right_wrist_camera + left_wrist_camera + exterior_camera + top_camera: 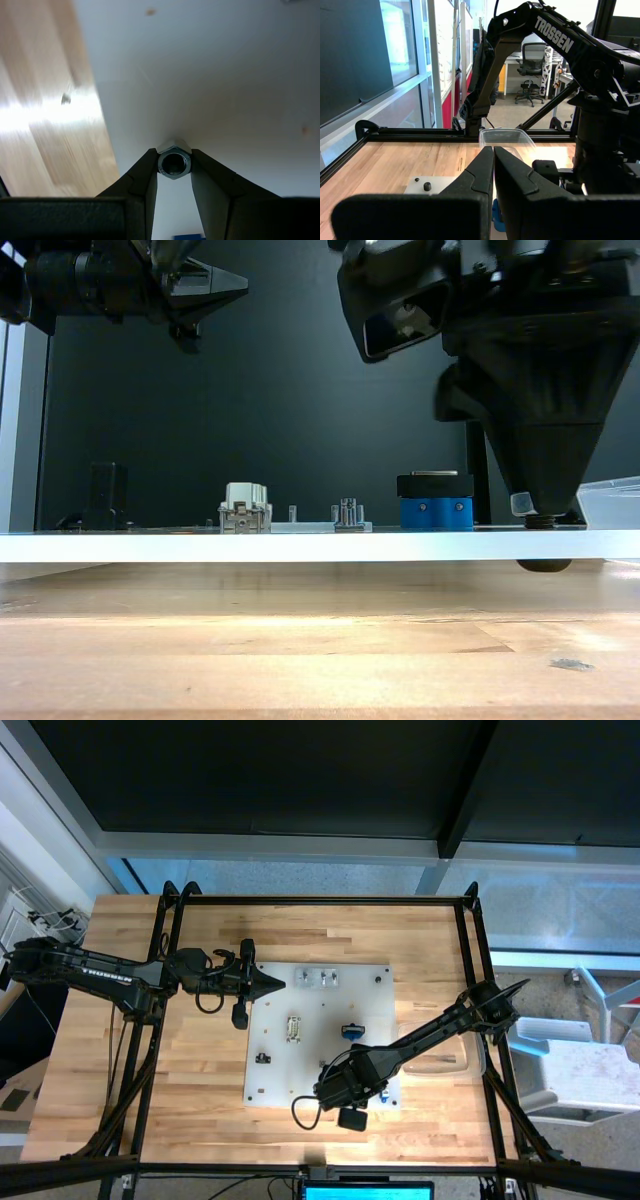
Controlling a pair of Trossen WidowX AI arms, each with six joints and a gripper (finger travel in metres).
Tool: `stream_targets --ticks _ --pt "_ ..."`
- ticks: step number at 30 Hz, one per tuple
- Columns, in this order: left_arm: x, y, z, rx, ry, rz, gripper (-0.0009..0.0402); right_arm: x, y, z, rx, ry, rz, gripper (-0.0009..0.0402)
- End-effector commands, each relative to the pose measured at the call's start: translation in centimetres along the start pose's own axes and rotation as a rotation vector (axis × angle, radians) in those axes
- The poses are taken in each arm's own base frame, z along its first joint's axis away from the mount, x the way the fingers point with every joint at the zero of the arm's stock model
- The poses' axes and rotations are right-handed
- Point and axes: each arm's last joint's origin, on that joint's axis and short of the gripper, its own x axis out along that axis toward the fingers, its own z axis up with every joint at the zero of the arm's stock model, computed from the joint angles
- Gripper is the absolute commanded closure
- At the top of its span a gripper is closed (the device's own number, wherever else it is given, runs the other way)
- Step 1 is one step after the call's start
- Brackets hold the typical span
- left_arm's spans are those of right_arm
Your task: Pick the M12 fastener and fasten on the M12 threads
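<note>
Right gripper (174,159) pinches nut (174,165) over board (225,75); left gripper (493,156) closed, aloft.

Blue connector (435,512) on white board (300,1070); clear tray (507,136) perhaps alongside.

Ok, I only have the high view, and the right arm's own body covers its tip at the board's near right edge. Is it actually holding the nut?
Observer: Yes. The right wrist view shows the right end effector shut on the M12 nut, gripped on two opposite sides with its bore facing the camera.
Operator: Is it on the stud yet?
Observer: I cannot tell. The low view shows the tip right down at the white board, over what looks like the stud, but the nut is hidden there.
Operator: And the left arm's height?
Observer: In the low view the left end effector hangs high above the board's left side, shut.
</note>
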Motion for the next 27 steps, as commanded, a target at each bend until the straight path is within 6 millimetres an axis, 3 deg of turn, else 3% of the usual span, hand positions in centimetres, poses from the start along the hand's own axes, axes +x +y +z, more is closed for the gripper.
stream_targets --ticks 1,8,27 --pt "0.01 0.00 0.00 0.000 0.000 0.000 0.0393 0.04 -0.02 -0.01 0.207 0.000 -0.003 0.0380" --pt "0.01 0.00 0.00 0.000 0.000 0.000 0.0393 0.06 -0.03 -0.02 0.696 0.000 -0.004 0.0380" --pt "0.01 0.01 0.00 0.000 0.000 0.000 0.0393 0.34 -0.17 -0.18 1.704 -0.003 -0.017 0.0380"
